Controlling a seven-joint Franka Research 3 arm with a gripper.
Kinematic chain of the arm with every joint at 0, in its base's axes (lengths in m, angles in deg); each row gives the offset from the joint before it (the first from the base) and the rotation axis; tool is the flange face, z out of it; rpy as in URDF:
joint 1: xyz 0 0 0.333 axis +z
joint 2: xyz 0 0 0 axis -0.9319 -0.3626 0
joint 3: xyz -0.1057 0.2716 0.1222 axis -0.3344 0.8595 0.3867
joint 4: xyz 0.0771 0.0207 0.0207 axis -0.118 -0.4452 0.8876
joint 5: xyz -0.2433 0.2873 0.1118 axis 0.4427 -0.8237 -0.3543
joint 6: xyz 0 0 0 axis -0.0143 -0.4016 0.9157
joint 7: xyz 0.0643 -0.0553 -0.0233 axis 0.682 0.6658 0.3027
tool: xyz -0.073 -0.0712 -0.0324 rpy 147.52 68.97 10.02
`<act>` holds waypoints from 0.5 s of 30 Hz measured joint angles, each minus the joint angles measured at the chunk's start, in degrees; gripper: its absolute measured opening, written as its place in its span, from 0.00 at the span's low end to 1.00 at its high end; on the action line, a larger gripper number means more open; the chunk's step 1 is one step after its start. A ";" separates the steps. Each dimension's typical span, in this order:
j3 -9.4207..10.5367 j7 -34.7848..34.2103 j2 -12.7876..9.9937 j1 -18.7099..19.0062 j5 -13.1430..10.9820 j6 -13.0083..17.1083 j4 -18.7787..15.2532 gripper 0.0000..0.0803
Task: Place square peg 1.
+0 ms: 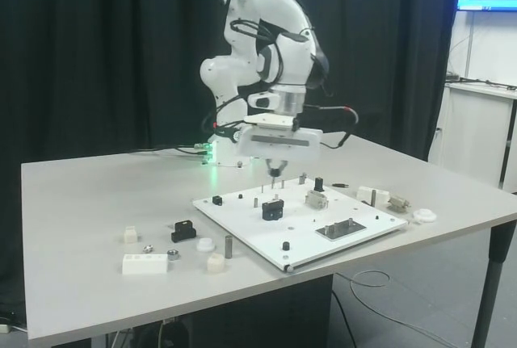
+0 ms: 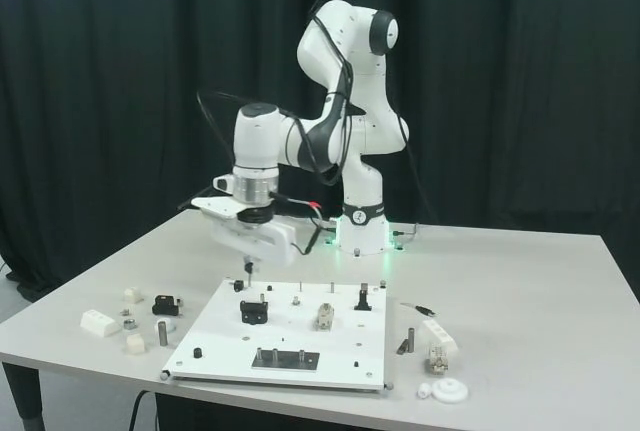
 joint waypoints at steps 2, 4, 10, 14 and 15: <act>-0.48 1.45 -0.06 -0.65 0.28 0.00 0.00 0.04; -0.84 2.96 -0.12 -1.40 0.34 0.02 0.00 0.04; -1.16 6.82 -0.37 -4.22 0.33 0.94 -0.05 0.04; -1.15 8.09 -0.80 -5.98 0.12 2.34 -0.19 0.04; -1.15 8.38 -0.95 -6.36 0.03 2.76 -0.24 0.04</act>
